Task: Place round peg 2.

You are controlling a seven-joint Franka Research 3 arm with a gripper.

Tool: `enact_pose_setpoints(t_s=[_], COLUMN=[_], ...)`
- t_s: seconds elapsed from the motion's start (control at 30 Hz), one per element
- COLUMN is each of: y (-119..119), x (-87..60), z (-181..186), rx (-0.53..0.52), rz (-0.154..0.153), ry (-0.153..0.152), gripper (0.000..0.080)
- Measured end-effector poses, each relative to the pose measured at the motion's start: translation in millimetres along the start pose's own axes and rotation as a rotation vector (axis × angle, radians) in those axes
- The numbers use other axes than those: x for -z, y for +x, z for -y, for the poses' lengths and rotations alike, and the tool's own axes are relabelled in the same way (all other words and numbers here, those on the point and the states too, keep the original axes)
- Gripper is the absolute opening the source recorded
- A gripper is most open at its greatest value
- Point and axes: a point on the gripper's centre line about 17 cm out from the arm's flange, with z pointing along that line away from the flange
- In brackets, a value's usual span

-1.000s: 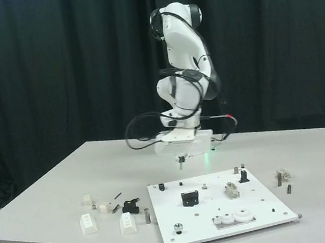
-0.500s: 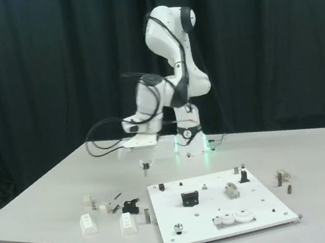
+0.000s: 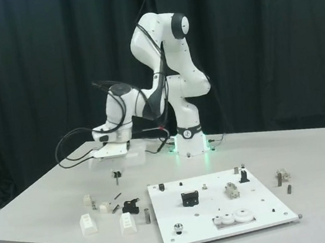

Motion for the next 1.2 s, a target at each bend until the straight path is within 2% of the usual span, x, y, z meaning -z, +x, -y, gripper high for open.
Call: enact_pose_setpoints(t_s=[0.37, 0.73, 0.93, 1.2], y=[-23, -43, -48, -48], x=[-23.5, -49.6, -64.2, -81.4], z=[-34, -40, -38, -36], rx=[0.053, 0.089, 0.102, 0.103], rz=[0.033, 0.062, 0.067, 0.056], ry=[0.010, 0.043, 0.063, 0.079], gripper=[0.0068, 0.0068, 0.0068, 0.0068])
